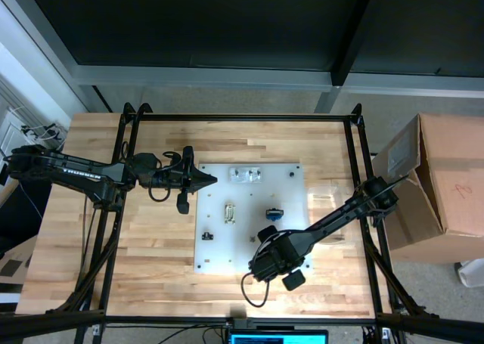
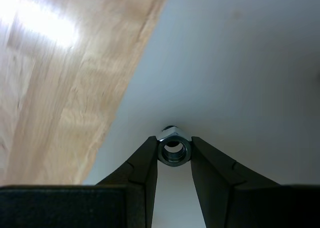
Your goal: Pick the M12 nut and place it on its threads and fasten
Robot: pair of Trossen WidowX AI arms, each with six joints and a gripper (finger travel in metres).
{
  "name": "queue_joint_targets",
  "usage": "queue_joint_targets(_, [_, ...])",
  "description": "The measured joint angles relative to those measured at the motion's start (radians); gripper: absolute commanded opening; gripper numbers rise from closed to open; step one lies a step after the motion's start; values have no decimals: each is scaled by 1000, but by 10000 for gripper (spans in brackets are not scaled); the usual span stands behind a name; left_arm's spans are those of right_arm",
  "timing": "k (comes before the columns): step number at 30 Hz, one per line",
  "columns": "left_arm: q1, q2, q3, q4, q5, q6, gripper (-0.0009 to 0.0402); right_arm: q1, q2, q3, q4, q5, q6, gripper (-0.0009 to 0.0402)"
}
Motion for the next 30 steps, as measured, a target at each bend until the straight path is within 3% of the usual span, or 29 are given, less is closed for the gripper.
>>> queue_joint_targets(30, [0, 0, 0, 0, 0, 0, 0, -2, -2, -4, -11, 0, 798, 18])
